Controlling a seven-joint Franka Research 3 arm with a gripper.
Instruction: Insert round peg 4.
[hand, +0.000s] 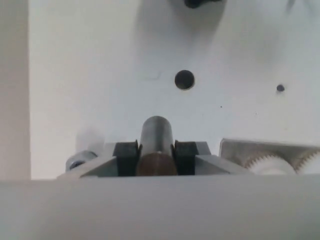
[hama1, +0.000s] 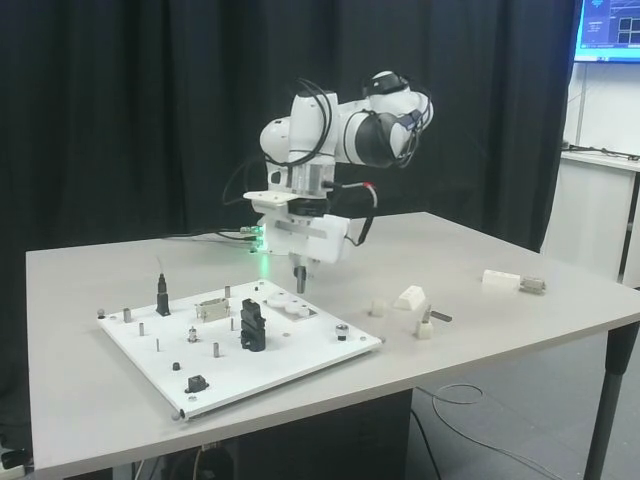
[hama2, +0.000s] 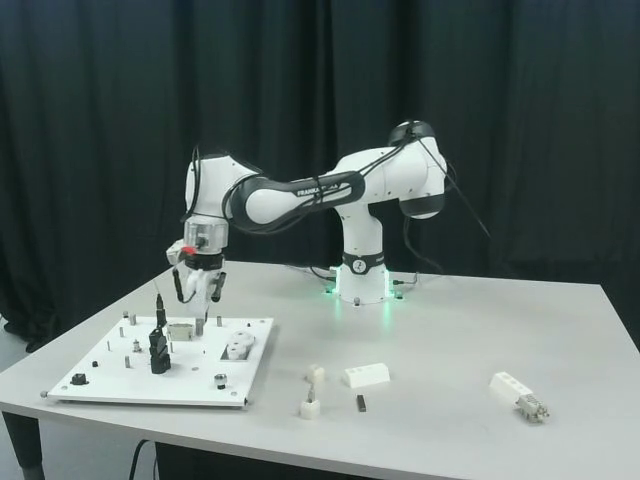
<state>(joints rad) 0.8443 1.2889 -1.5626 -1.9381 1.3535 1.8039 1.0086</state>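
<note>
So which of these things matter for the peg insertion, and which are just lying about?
In the job:
- round peg, held in the gripper
- black hole in the white board

Lying about:
- white blocks on the table
- white gears
- black fixture

White arm (hama2: 330, 190) with black joint bands, green glow at its base (hama2: 362, 298). White board (hama1: 240, 345), plain, dotted with black holes (hand: 184, 80). Grey peg (hand: 156, 137) between black pads (hand: 126, 152). Grey table (hama1: 480, 250). Black curtain (hama2: 120, 120). White gears (hand: 272, 164).
</note>
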